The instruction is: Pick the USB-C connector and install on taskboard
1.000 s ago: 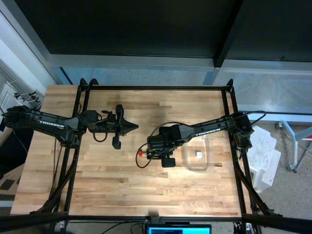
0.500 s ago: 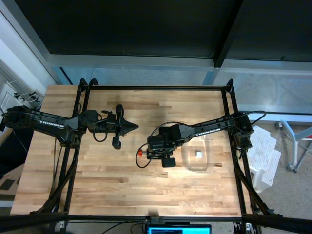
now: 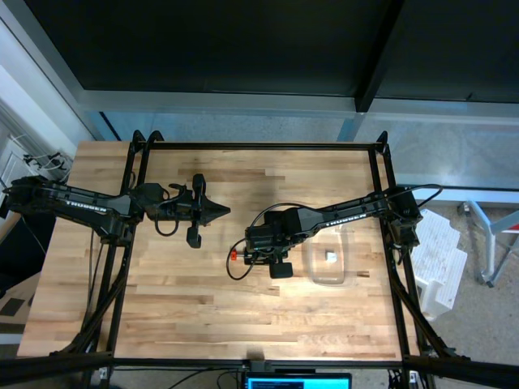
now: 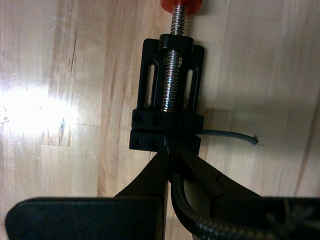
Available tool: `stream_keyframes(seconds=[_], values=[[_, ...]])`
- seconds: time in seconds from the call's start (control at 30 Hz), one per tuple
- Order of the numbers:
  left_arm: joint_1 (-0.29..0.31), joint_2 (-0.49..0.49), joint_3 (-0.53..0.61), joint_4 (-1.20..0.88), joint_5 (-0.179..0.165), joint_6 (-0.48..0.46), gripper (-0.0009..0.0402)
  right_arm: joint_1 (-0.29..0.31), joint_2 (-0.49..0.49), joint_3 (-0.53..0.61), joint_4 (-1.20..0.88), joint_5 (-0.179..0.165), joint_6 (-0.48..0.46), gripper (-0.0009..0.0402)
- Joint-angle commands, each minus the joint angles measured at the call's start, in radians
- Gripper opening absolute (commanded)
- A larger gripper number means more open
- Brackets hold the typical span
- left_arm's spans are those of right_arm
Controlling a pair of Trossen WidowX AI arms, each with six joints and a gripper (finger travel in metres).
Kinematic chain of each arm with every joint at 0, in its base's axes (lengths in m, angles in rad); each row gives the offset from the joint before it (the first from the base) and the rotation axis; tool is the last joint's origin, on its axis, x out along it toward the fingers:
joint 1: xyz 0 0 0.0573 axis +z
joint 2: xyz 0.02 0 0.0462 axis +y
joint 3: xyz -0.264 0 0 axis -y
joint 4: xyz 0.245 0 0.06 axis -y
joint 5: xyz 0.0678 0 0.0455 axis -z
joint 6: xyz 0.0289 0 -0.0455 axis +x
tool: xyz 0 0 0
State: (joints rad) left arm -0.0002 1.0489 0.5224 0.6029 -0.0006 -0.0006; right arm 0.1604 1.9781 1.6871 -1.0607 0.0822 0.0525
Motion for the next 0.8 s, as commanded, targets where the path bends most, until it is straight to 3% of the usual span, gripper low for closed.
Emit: stream_keyframes(seconds=[0.03,0.8], values=[[0.0,0.0,0.0,0.0,0.0,0.0,0.0,-0.002,0.0,-0.016,0.023,0.0,-0.008,0.0],[0.0,0.0,0.0,0.0,0.0,0.0,0.0,-0.005,0.0,-0.034,0.035,0.0,-0.009,0.0]])
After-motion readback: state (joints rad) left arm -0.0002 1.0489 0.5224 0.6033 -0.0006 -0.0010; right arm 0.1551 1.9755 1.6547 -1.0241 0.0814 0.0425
